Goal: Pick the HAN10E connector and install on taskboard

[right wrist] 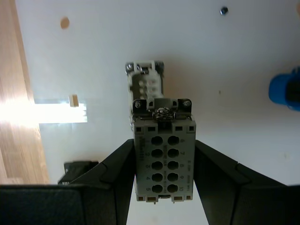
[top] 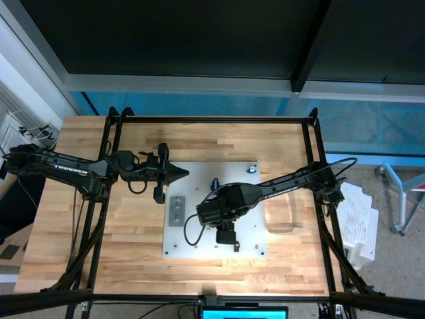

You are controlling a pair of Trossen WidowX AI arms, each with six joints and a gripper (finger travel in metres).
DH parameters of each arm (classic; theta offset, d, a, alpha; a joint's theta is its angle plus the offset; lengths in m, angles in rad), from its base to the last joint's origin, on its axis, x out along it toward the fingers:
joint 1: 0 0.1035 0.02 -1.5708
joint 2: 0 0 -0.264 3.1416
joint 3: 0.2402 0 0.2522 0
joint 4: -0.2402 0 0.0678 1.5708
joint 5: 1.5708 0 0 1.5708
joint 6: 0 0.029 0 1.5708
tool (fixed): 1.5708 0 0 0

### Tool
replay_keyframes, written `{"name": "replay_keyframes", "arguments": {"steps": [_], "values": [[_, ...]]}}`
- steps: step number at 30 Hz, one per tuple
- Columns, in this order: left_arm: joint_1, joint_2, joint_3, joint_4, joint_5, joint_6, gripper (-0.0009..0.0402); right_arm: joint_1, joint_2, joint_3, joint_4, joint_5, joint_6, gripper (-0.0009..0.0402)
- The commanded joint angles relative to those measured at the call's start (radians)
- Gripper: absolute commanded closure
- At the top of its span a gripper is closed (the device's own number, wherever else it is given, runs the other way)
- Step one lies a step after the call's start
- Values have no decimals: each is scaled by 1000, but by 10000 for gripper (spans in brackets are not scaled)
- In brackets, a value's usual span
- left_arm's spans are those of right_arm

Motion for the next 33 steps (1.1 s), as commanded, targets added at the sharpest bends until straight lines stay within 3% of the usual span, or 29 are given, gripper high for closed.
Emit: {"name": "replay_keyframes", "arguments": {"steps": [1,8,33], "values": [[0,0,0,0,0,0,392,0,34,45,-20,0,-1,386],[0,0,0,0,0,0,392,0,90,124,-45,0,-9,386],[0,0,0,0,0,0,392,0,124,113,9,6,-24,386]]}}
